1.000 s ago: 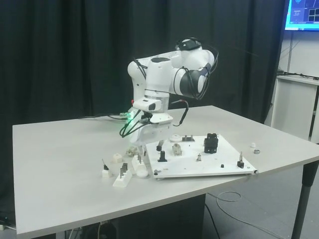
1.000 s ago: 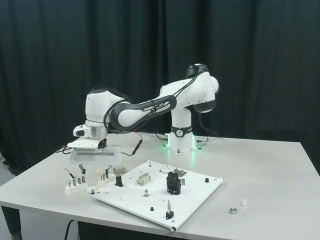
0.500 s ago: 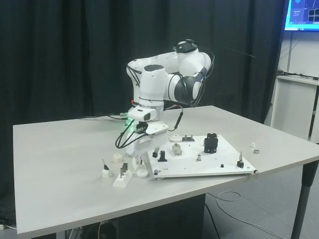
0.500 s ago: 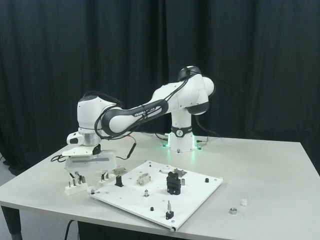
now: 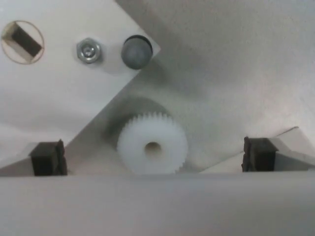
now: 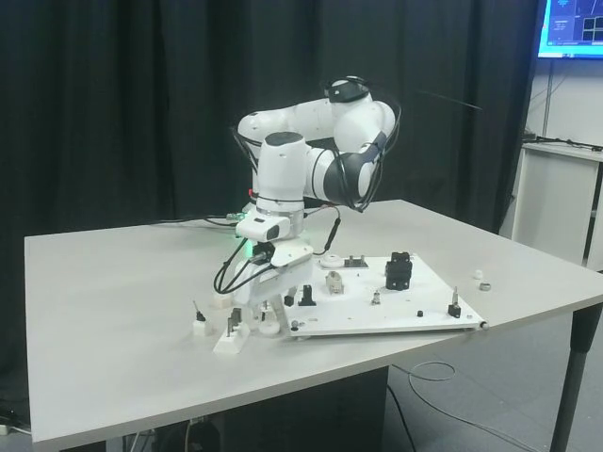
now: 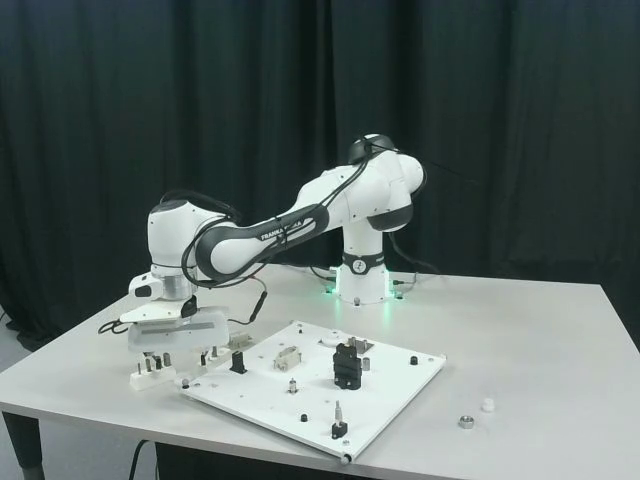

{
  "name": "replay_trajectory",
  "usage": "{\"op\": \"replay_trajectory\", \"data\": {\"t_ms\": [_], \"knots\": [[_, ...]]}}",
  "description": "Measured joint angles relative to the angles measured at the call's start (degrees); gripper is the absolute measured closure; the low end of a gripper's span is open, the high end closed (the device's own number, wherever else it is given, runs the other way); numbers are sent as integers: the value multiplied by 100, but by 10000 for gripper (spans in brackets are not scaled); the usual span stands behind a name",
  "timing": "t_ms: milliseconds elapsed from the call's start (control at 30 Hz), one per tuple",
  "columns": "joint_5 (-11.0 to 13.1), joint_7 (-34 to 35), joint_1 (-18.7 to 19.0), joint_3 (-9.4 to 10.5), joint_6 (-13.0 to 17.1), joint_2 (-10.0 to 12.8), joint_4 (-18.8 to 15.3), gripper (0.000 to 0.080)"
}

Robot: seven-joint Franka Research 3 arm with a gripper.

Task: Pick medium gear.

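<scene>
**End effector spread over the gear, nothing gripped**

We see the gear (image 5: pixel 152 146) in wrist view only; in both room views the arm's wrist covers it, so we can't pick it out there. It's white, toothed, w/ a centre hole, lying flat on the grey tabletop (image 5: pixel 236 64) just beside the corner of the white board (image 5: pixel 54 93). Its near side is cut off by the end effector's body across the bottom of the wrist pic.

End effector (image 5: pixel 152 156): released, the two black fingertips (image 5: pixel 48 158) stand wide apart, one on each side of the gear, neither touching it. One fingertip sits over the board edge, the other over a white piece we can't identify.

On the board corner: a black bumper (image 5: pixel 136 52), a hex nut (image 5: pixel 88 50) & a round hole w/ a dark slot (image 5: pixel 22 41), partly cut off at the pic edge.

Room views: arm (image 7: pixel 300 215) reaches low at the board's (image 7: pixel 400 385) corner, close to a small white rack w/ pegs (image 6: pixel 231 334). Small parts there are too tiny to tell. Tabletop (image 6: pixel 94 301) beyond the rack is open; more open room past the board on the far side (image 7: pixel 540 340).
</scene>
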Motion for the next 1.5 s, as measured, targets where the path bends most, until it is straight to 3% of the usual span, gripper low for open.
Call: {"op": "replay_trajectory", "data": {"t_ms": [700,1500], "knots": [[-171,-303,-367,293,108,3,322,3],[-211,-366,-541,637,352,4,334,3]]}}
